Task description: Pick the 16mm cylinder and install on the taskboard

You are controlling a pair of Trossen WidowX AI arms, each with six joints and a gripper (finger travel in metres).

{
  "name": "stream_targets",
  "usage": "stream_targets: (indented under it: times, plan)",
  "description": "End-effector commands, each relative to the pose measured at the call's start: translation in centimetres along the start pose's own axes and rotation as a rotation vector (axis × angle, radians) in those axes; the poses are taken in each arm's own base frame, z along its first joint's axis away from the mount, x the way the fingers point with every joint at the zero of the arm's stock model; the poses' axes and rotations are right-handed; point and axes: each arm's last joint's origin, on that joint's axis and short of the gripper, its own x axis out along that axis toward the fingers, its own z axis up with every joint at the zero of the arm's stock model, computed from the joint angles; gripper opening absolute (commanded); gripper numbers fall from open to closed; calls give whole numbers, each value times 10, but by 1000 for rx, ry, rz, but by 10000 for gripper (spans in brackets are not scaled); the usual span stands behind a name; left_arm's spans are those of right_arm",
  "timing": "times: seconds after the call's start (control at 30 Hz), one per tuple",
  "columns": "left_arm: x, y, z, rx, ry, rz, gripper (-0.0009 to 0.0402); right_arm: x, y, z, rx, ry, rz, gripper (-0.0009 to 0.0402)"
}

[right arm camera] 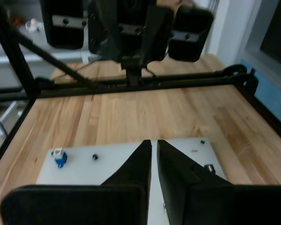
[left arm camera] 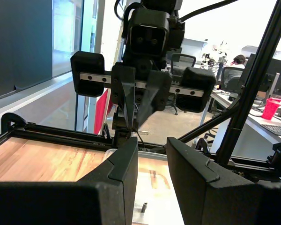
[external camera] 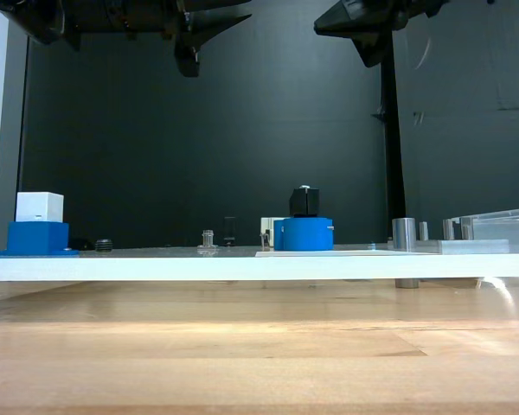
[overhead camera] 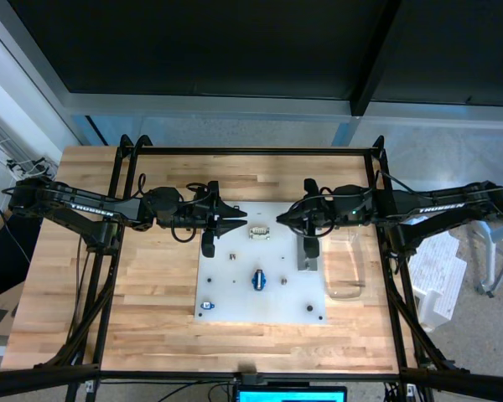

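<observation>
The taskboard (overhead camera: 235,289) is a white plate in the middle of the wooden table, carrying a blue connector (overhead camera: 257,280), a grey metal block (overhead camera: 308,251) and a beige socket (overhead camera: 258,232). A small silvery peg, which I take for the 16mm cylinder (overhead camera: 285,280) (external camera: 404,233), stands upright on the board just right of the blue connector. My left gripper (overhead camera: 235,222) (external camera: 203,39) hovers open above the board's far left corner. Facing it, my right gripper (overhead camera: 287,215) (right arm camera: 153,152) hangs shut and empty over the far right part. Both are high above the peg.
A clear plastic tray (overhead camera: 348,268) lies against the board's right edge. A white cube on a blue base (external camera: 39,225) sits at the board's near left corner. Other small pegs (external camera: 265,238) dot the board. A black frame (overhead camera: 251,152) rings the table.
</observation>
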Motion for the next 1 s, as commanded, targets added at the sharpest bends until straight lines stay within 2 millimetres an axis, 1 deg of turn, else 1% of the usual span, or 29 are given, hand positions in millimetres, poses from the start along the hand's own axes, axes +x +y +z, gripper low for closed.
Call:
stream_targets:
  times: [0.03, 0.13, 0.33, 0.43, 0.57, 0.63, 0.77, 1.0]
  plan:
    - [0, 0, 0, 0, 0, 0, 81, -4, -7, -5, 20, -94, 33, 1]
    - [0, 0, 0, 0, -1, 1, 81, -8, -12, -10, 38, -164, 22, 0]
    - [0, 1, 0, 28, -4, 6, 73, -22, -15, -19, 57, -290, 27, 0]
    - [0, 1, 1, 43, -8, 10, 48, -27, -17, -23, 66, -308, 23, 0]
    - [0, 4, 2, 72, -13, 27, -5, -31, -18, -27, 67, -312, 22, 0]
    - [0, 7, 2, 73, -13, 31, 4, -32, -19, -28, 67, -315, 17, 0]
    - [-1, 11, 2, 73, -12, 37, 0, -33, -22, -30, 70, -316, 6, 0]
    - [-1, 11, 2, 76, -2, 15, -1, -34, -22, -30, 68, -322, 11, 0]
